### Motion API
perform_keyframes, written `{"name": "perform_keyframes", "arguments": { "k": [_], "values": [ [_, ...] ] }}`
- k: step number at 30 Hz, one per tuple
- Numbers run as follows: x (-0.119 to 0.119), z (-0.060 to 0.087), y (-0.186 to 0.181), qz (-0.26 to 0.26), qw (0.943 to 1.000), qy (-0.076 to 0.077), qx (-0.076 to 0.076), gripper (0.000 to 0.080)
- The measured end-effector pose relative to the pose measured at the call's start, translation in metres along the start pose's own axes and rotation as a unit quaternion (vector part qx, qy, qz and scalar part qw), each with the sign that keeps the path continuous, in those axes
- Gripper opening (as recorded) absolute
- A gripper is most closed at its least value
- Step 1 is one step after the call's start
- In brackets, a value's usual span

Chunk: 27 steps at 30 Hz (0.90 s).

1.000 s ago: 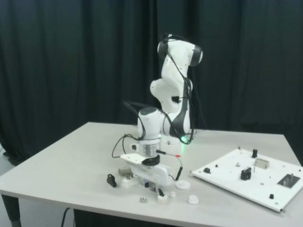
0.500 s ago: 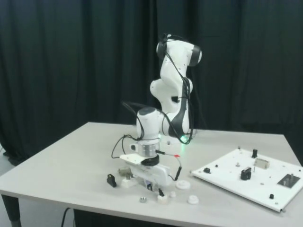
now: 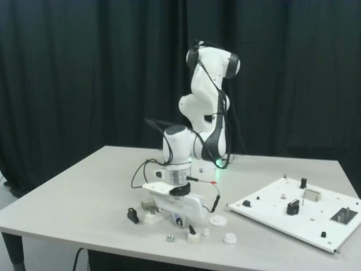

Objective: Pick BNC.

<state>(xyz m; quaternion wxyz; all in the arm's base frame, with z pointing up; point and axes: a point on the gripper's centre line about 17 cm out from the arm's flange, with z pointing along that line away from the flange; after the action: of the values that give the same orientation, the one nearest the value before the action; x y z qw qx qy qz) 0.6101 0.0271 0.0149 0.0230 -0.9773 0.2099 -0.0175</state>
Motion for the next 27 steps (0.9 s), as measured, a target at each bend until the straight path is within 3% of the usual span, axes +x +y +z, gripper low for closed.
{"name": "perform_keyframes", "arguments": {
  "k": [14, 27],
  "values": [
    [-0.001, -0.037, -0.006, -0.021, 0.9997, -0.015, 0.004, 0.0126],
    [0.001, -0.050, -0.009, -0.025, 0.9996, -0.013, 0.008, 0.0126]
  ]
}}
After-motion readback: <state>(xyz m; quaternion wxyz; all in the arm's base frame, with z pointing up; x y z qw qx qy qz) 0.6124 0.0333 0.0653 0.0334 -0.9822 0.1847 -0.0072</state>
